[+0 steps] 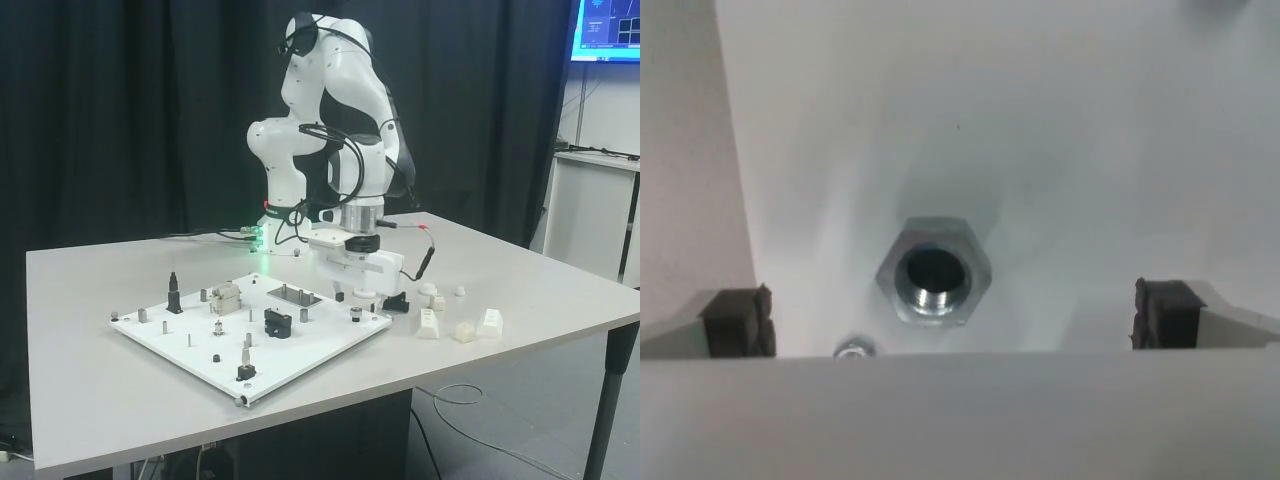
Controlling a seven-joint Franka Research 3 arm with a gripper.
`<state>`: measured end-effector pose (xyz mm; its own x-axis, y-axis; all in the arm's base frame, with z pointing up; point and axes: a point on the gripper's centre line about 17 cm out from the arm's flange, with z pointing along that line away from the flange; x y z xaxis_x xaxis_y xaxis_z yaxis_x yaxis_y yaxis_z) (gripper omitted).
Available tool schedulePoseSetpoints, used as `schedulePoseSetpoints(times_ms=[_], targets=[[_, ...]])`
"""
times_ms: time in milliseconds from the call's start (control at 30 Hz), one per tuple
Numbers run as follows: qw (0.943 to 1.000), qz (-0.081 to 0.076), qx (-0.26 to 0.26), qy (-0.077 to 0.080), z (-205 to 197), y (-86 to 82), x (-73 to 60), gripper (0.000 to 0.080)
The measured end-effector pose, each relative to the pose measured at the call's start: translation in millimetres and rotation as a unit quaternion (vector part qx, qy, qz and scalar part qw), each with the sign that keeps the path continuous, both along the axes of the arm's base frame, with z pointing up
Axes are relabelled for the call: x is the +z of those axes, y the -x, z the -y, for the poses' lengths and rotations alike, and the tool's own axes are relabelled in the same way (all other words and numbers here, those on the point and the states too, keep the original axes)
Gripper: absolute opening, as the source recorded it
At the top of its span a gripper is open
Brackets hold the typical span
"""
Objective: Remove bolt 4.
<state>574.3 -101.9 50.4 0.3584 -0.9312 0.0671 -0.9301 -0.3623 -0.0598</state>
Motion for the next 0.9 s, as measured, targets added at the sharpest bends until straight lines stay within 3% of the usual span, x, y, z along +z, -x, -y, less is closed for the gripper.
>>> schedulePoseSetpoints(times_ms=[900], targets=[[0.9997, -0.019, 0.016, -0.001, 5.9, -7.2, -3.1, 0.08]])
